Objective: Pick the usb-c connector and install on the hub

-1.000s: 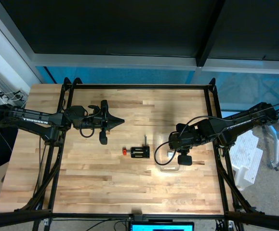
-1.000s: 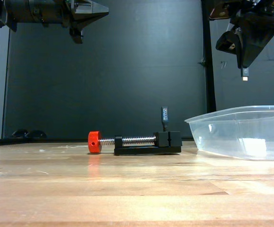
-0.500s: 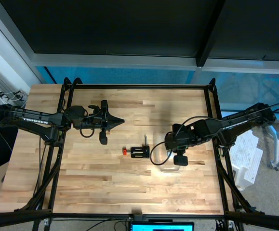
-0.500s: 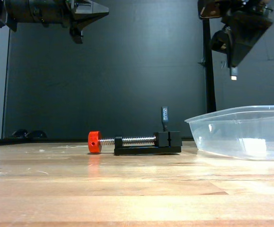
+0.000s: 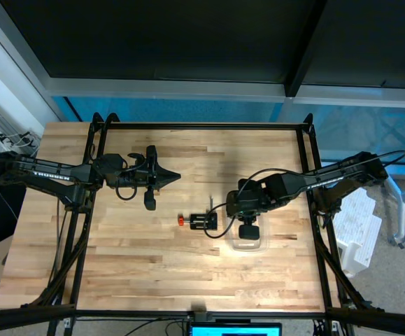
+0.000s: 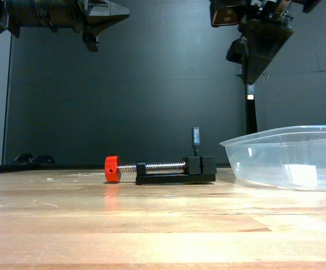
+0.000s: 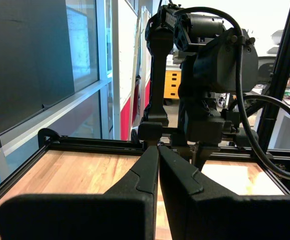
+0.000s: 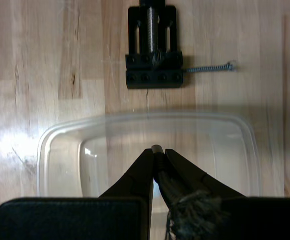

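The picking part of the task appears to be done. The usb-c connector (image 6: 250, 97) is held by the right gripper (image 6: 251, 83), whose fingers are closed narrowly on it, so that only its small light end is seen below the tips. This gripper hangs high above the table, over the left part of the clear tray (image 6: 286, 154), and it is well apart from the hub (image 6: 174, 170).

The hub lies on the wooden table (image 6: 151, 225), just to the left of the tray and not touching it. Its orange-red knob (image 6: 112, 169) points to the left, and a thin dark pin (image 6: 195, 136) stands up at its right end. Nothing is seen plugged into the hub, so the installing is not yet done. It is judged that the connector must be carried a little to the left, lined up with the hub and lowered onto it, so about half of the work is left.

Only one container is present, the clear tray. No object is seen inside it where its bottom is visible. A bright patch on the bottom is judged to be a reflection only. A part of the bottom is hidden behind the right gripper in the wrist view.

The left gripper (image 5: 176, 176) is held high over the left side of the table, far from the hub. Its fingers are pressed together and nothing is held between them.
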